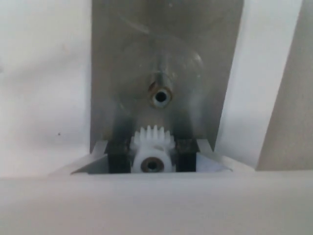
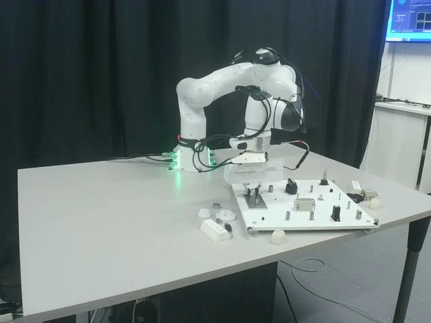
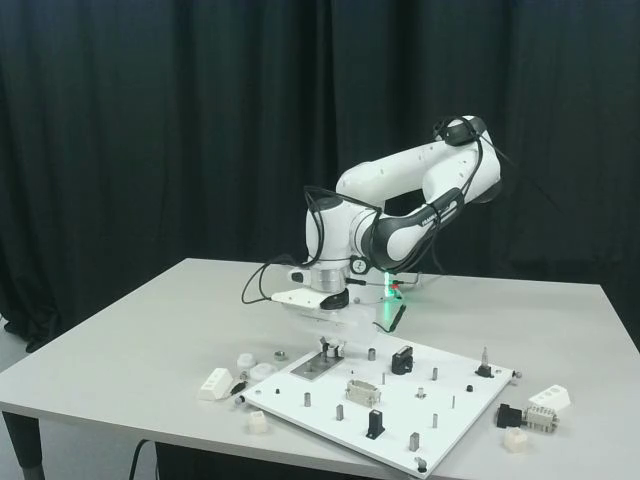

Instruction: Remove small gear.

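**Presently: small gear held at the grey plate**

The small gear (image 1: 152, 152) was found clamped between the black fingertips (image 1: 116, 155) of the gripper (image 1: 152, 157), which were closed against its sides. It was held just over the grey plate (image 1: 166, 58), near an empty hole (image 1: 161, 97). The plate was mounted on the white board (image 2: 306, 208).

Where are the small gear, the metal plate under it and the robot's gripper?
small gear (image 1: 152, 147): wrist view, on its toothed white body.
metal plate (image 1: 112, 73): wrist view, bare grey surface.
gripper (image 2: 252, 186): first room view, between the fingertips.
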